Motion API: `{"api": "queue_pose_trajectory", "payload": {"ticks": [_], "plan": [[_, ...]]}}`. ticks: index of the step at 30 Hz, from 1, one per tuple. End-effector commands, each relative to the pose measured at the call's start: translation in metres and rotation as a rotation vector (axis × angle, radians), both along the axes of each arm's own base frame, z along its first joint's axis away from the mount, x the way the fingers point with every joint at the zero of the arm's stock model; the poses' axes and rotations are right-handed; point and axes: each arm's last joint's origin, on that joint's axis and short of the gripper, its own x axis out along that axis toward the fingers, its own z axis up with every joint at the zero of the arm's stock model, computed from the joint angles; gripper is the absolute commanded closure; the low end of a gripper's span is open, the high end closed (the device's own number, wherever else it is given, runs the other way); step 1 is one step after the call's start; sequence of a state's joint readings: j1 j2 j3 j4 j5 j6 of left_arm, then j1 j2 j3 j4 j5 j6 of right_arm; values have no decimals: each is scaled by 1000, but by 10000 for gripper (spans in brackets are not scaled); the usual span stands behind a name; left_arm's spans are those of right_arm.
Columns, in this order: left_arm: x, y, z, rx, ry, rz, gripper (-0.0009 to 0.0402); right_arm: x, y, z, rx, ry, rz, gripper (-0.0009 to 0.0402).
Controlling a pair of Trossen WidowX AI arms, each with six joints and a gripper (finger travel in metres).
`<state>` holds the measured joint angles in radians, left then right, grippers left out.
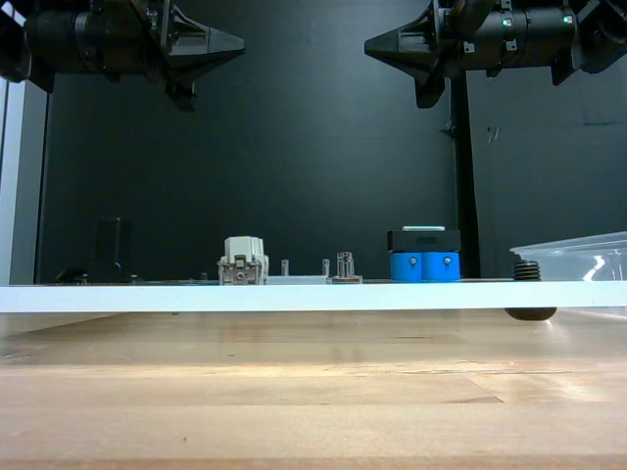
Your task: Pick the M12 fastener and fasten on the M12 threads
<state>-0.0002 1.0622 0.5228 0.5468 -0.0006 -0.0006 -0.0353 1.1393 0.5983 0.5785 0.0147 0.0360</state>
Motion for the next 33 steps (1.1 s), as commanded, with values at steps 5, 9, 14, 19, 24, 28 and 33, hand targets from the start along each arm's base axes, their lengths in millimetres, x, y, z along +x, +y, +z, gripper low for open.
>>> {"api": "queue_pose_trajectory", "payload": {"ticks": [5, 9, 14, 19, 24, 28, 33], "plan": [[0, 0, 0, 0, 0, 0, 393, 0, 0, 0, 0, -1, 0, 393], [0, 0, 0, 0, 0, 0, 393, 0, 0, 0, 0, -1, 0, 393], [0, 0, 0, 0, 0, 0, 393, -2, 2, 2, 18, 56, 84, 393], [0, 0, 0, 0, 0, 0, 393, -7, 2, 11, -33, 295, 91, 393], [0, 0, 0, 0, 0, 0, 393, -11, 3, 19, -82, 470, 139, 393], [0, 0, 0, 0, 0, 0, 393, -17, 4, 26, -127, 586, 159, 393], [0, 0, 0, 0, -1, 0, 393, -28, 4, 34, -181, 742, 197, 393]]}}
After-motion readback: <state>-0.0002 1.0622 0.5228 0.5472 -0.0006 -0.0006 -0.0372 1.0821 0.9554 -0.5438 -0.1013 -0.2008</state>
